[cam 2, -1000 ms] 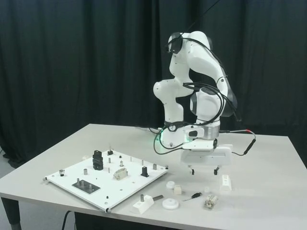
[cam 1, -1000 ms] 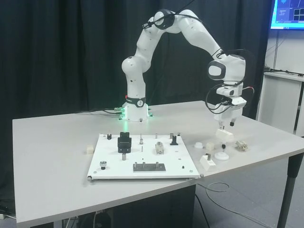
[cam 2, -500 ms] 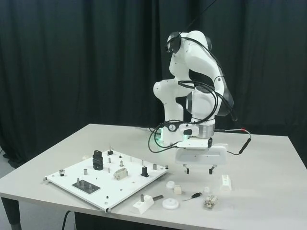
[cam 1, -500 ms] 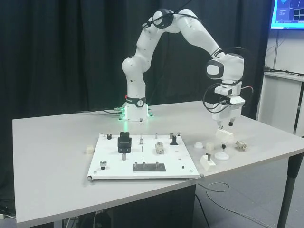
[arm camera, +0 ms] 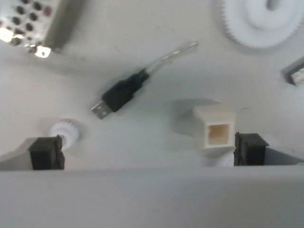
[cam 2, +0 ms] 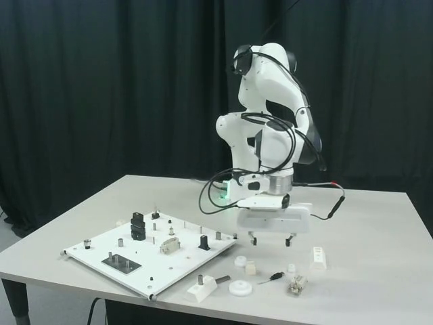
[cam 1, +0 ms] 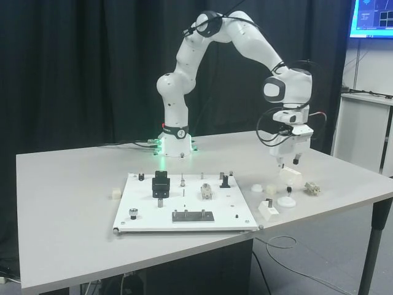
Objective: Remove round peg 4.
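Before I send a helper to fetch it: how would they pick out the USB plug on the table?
Start at the white board on the grey table, then look to the loose parts beside it, below the hand. The USB plug lies flat between a large white gear and a metal connector: the only black, thin, cabled piece there.

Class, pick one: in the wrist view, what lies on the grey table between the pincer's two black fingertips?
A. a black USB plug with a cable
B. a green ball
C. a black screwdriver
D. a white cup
A: the black USB plug with a cable lies on the grey table, between and beyond the fingertips of the open pincer, beside a small white hollow cube.
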You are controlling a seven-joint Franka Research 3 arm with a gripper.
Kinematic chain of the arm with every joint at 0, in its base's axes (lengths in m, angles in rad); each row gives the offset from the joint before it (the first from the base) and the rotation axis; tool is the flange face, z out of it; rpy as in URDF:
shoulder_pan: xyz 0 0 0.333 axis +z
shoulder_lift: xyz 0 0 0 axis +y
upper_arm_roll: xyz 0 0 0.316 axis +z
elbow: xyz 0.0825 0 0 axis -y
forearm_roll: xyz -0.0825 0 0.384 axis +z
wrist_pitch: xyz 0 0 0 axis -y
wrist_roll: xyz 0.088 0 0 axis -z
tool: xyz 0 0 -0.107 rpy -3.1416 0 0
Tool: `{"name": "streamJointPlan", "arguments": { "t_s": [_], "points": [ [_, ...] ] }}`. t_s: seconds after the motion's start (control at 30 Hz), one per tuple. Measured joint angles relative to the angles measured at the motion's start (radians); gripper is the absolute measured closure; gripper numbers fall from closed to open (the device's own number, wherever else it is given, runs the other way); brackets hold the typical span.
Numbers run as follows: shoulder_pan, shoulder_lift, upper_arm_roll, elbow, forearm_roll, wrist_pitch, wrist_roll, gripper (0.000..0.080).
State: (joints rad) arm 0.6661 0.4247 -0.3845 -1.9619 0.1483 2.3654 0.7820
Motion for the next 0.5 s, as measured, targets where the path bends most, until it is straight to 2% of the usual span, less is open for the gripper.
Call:
{"name": "streamJointPlan", "arguments": {
  "t_s": [0.3,0.5],
  "points": [
    [-0.031,-0.004,-0.039,0.000,-0.005,-0.008,0.000,0.0003],
    [-0.060,-0.017,-0.080,-0.003,-0.045,-0.038,0.000,0.0003]
  ]
}}
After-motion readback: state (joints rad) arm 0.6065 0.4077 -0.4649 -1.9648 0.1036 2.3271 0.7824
